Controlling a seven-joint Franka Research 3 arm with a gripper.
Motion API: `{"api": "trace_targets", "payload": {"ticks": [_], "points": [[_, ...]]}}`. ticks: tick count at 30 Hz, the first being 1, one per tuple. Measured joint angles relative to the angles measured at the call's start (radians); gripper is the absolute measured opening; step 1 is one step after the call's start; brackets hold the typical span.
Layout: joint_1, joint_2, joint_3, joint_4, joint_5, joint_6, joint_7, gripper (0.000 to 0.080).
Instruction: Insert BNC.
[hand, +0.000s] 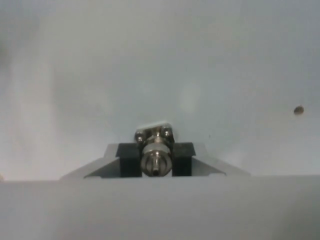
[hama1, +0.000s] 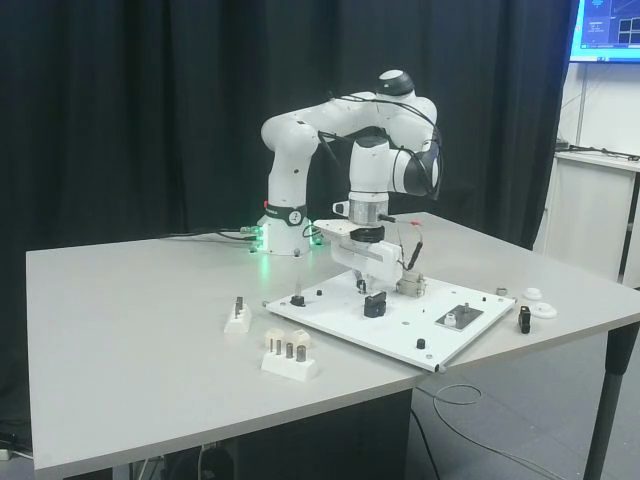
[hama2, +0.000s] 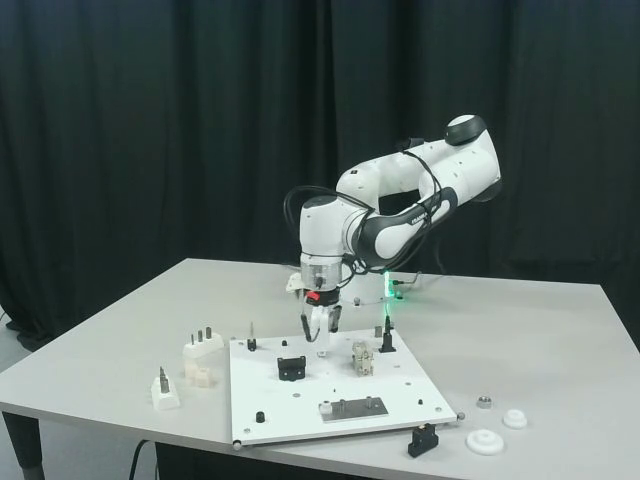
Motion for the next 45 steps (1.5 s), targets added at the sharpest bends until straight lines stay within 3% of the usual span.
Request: {"api": "trace_targets", "payload": {"ticks": [45], "points": [[-0.003,0.001,0.002,0.006,-0.007,0.006,0.706,0.0125]]}}
